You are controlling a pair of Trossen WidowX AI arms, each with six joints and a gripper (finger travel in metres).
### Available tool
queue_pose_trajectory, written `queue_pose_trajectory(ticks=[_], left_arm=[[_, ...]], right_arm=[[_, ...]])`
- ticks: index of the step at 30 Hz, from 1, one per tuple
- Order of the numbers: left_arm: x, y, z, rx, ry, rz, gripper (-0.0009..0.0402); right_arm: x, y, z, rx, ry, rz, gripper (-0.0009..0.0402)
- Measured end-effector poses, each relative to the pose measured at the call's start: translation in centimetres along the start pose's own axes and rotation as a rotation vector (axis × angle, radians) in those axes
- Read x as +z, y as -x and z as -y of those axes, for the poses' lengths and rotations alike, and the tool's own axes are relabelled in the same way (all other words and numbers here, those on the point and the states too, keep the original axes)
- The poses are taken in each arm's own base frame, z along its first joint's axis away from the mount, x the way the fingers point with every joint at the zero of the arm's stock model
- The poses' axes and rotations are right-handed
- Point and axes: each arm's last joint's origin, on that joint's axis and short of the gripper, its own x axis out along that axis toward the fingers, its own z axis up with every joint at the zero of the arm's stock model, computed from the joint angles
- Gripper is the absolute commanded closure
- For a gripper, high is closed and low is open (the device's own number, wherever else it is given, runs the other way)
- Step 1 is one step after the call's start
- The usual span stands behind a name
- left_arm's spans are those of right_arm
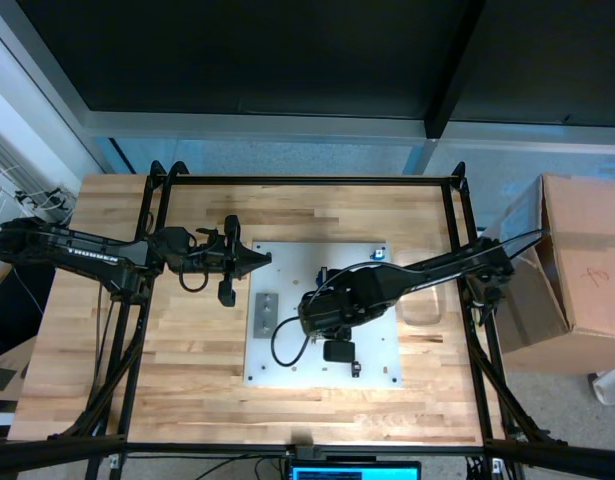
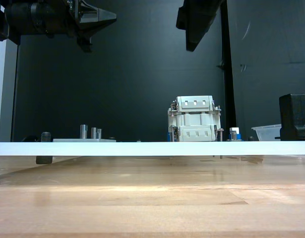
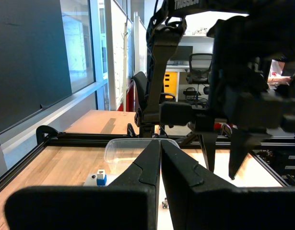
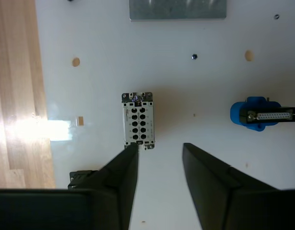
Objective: Remove the HAN10E connector from the taskboard and place in the container
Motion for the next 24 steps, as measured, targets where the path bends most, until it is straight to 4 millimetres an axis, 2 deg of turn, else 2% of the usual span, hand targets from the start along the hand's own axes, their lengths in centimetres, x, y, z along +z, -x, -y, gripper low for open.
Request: queue_pose_trajectory(ticks=[7, 12, 18, 24], left_arm=[[0.0, 0.0, 0.0, 0.0, 0.0, 0.0, 0.0393], [0.0, 0.0, 0.0, 0.0, 0.0, 0.0, 0.0393], [0.0, 0.0, 0.0, 0.0, 0.0, 0.0, 0.0393], [0.0, 0.0, 0.0, 0.0, 0.0, 0.0, 0.0393]], right_arm=[[1.0, -1.4, -0.5, -0.006, 0.002, -0.015, 0.0134], [1.1, -2.0, -0.7, -0.011, 0.004, -0.03, 0.0093], [0.9, -2.4, -0.7, -0.017, 0.006, -0.044, 0.0077], [0.6, -4.0, -0.8, -0.021, 0.009, -0.056, 0.0079]])
